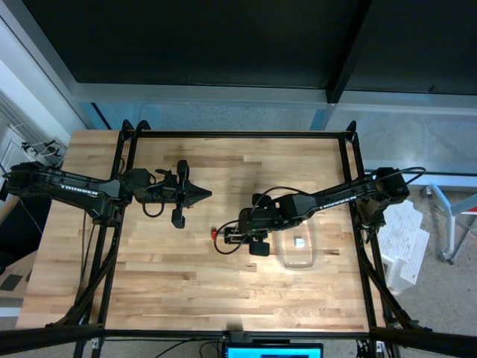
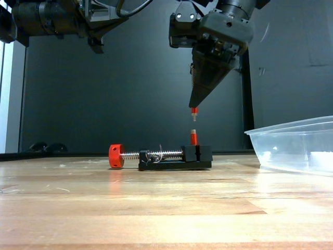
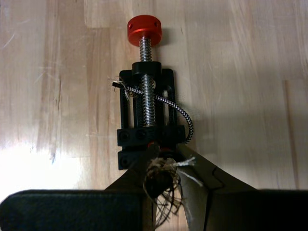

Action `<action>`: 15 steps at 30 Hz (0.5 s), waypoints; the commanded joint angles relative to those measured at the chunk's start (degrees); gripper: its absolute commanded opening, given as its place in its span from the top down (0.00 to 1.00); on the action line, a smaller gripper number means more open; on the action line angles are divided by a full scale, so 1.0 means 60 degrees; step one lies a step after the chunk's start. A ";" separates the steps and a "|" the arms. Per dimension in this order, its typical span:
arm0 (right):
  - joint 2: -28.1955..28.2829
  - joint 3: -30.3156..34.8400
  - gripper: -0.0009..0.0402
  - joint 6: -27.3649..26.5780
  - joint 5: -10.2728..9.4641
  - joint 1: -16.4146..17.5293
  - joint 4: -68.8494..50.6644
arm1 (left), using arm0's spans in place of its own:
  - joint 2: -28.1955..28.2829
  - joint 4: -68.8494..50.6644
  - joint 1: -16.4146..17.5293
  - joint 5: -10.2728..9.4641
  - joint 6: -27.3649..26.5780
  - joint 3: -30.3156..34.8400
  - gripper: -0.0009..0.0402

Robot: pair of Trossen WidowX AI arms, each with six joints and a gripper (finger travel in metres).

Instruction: Pick the RCA connector and install on taskboard

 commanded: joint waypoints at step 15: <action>0.0299 -0.0015 0.98 -0.0066 -0.0233 -0.0033 0.0164 | 0.0004 0.0000 0.0000 0.0004 0.0000 0.0004 0.98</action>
